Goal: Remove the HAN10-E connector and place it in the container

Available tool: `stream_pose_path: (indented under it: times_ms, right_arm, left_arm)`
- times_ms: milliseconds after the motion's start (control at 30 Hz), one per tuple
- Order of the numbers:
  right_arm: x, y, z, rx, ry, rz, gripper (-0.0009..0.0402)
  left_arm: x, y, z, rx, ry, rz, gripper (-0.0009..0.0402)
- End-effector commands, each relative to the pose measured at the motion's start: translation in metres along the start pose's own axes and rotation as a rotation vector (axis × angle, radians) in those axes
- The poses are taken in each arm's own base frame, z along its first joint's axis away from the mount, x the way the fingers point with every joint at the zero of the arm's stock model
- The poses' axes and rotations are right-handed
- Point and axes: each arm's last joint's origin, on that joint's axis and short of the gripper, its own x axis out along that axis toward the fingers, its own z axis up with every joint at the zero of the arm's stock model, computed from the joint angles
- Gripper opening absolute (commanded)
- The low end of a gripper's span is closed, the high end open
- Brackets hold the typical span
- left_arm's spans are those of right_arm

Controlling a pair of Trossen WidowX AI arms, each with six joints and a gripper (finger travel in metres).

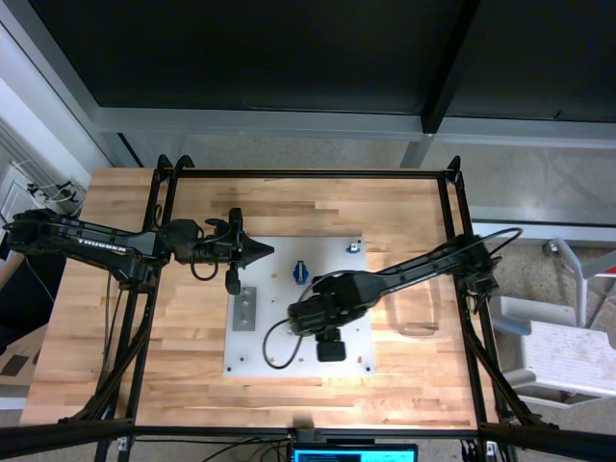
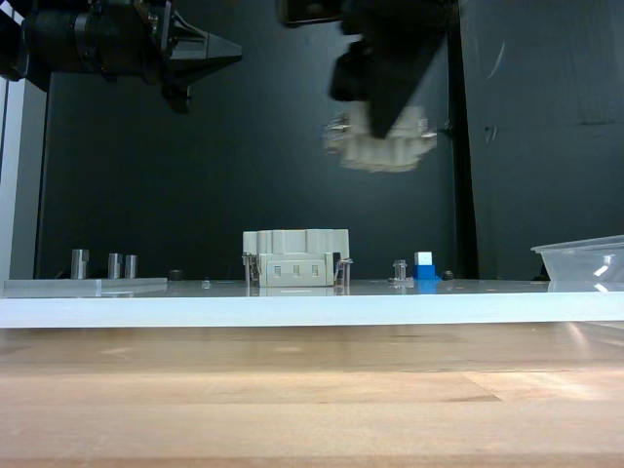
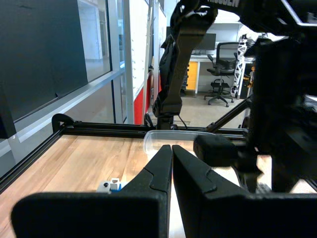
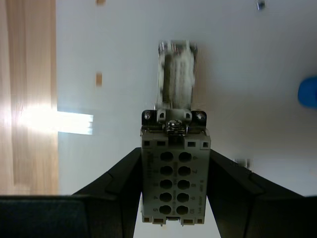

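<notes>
The HAN10-E connector [image 4: 173,181], a grey-beige block with two rows of pin holes, sits clamped between my right gripper's [image 4: 173,168] fingers. In the low view the connector [image 2: 380,146] hangs well above the white board [image 2: 292,310], under the right gripper [image 2: 382,112]. In the high view the right gripper [image 1: 327,335] hovers over the board's middle and hides the connector. The container [image 1: 419,306], a clear tub, stands right of the board. My left gripper [image 1: 266,252] is shut on nothing, raised above the board's back left.
A beige socket housing [image 2: 294,258] stays on the board below the lifted connector. A small blue upright piece [image 1: 299,272] stands behind it. A grey plate with three pegs [image 1: 246,308] lies at the board's left. A black frame [image 1: 308,174] rings the table.
</notes>
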Motion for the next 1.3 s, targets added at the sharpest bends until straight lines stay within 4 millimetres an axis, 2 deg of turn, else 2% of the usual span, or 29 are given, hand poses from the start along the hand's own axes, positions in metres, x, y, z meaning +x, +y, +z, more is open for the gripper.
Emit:
stream_pose_path:
  times_ms: [33,467,733,933,1300]
  right_arm:
    - [-0.005,-0.001,-0.019,0.033,0.019,-0.003,0.0016]
    - [-0.008,-0.008,-0.108,0.177,0.048,-0.029,0.0016]
    - [-0.004,-0.016,-0.150,0.268,0.076,-0.041,0.0016]
    - [-0.001,-0.023,-0.173,0.306,0.092,-0.051,0.0016]
    - [0.001,-0.029,-0.196,0.344,0.084,-0.047,0.0016]
  left_arm:
    - [0.000,0.000,0.000,0.000,-0.001,0.000,0.0000]
    - [0.000,0.000,0.000,0.000,-0.001,0.000,0.0000]
    - [0.000,0.000,0.000,0.000,-0.001,0.000,0.0000]
    - [0.000,0.000,0.000,0.000,-0.001,0.000,0.0000]
    - [0.000,0.000,0.000,0.000,0.000,0.000,0.0000]
